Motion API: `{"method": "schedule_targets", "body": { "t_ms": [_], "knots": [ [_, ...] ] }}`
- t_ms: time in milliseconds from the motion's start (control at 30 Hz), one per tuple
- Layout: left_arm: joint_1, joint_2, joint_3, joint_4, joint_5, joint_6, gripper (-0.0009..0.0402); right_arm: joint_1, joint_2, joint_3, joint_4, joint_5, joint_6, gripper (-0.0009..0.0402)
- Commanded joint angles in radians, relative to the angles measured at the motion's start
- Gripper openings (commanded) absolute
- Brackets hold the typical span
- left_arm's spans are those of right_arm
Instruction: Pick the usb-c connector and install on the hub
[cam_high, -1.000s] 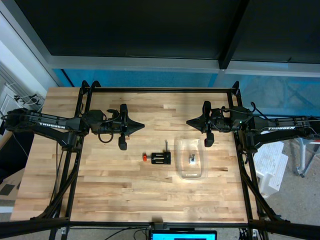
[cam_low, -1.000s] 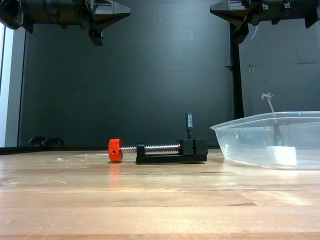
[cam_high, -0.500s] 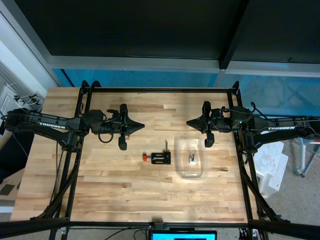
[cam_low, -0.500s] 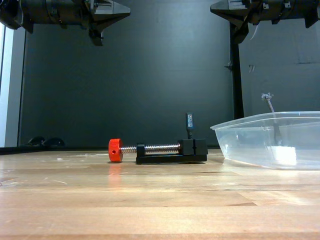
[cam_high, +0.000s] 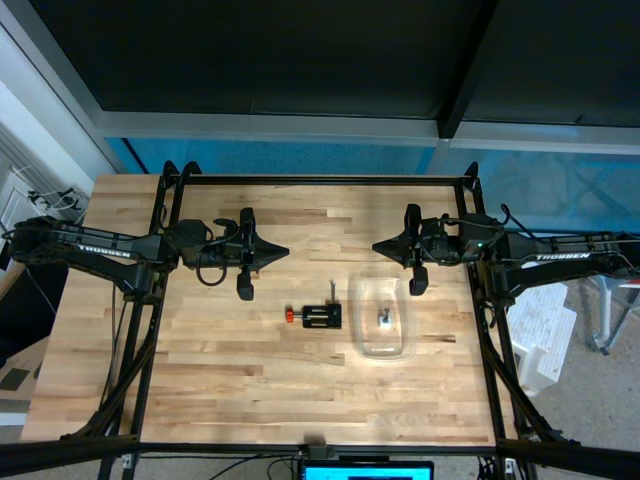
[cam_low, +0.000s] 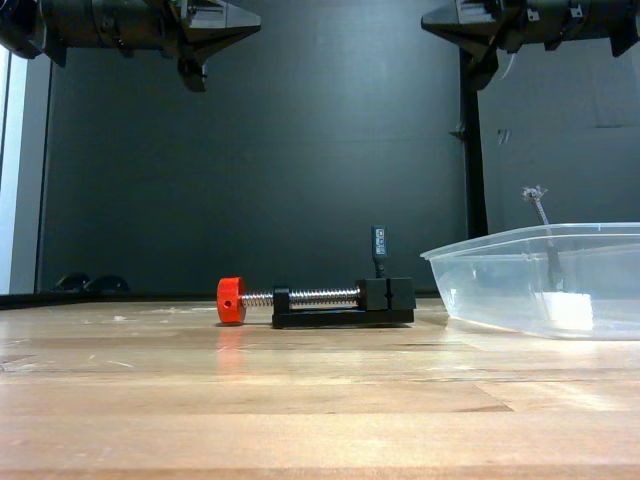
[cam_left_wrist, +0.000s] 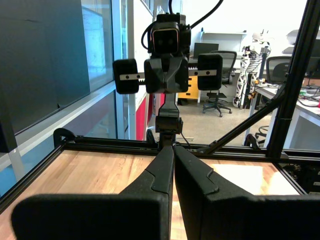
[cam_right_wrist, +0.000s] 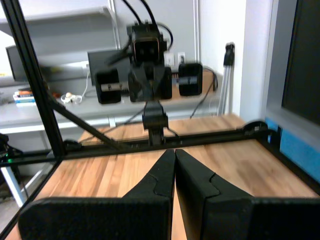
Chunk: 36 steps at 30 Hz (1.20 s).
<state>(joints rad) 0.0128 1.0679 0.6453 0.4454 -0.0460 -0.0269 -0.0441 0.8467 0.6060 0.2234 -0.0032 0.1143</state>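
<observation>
Plank table (cam_high: 250, 380) fronts a dark wall (cam_low: 320, 150), left gripper (cam_high: 283, 251) and right gripper (cam_high: 378, 244) hovering above it, closed, empty.

No change to be seen, left gripper (cam_high: 284, 250) raised over the left of the table (cam_high: 250, 385), right gripper (cam_high: 377, 244) over its right, both with fingers pressed together, neither moved.

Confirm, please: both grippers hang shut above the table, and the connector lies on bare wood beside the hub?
No: the high view shows the connector inside the clear tray beside the hub. Left gripper and right gripper do hang shut above the table.
</observation>
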Motion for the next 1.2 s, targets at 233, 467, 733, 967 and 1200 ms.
{"method": "schedule_targets", "body": {
  "t_ms": [233,467,733,967,1200],
  "knots": [
    [0.000,0.000,0.000,0.000,0.000,0.000,0.0000,0.031,0.000,0.028,-0.190,-0.001,0.035,0.0000],
    [0.000,0.000,0.000,0.000,0.000,0.000,0.0000,0.063,0.000,0.124,-0.474,0.000,0.041,0.0000],
    [0.000,0.000,0.000,0.000,0.000,0.000,0.0000,0.069,0.001,0.236,-0.818,-0.051,0.072,0.0000],
    [0.000,0.000,0.000,0.000,0.000,0.000,0.0000,0.076,0.035,0.288,-0.996,-0.051,0.068,0.0000],
    [0.000,0.000,0.000,0.000,0.000,0.000,0.0000,0.091,0.077,0.289,-1.036,-0.051,0.064,0.0000]
  ]
}}
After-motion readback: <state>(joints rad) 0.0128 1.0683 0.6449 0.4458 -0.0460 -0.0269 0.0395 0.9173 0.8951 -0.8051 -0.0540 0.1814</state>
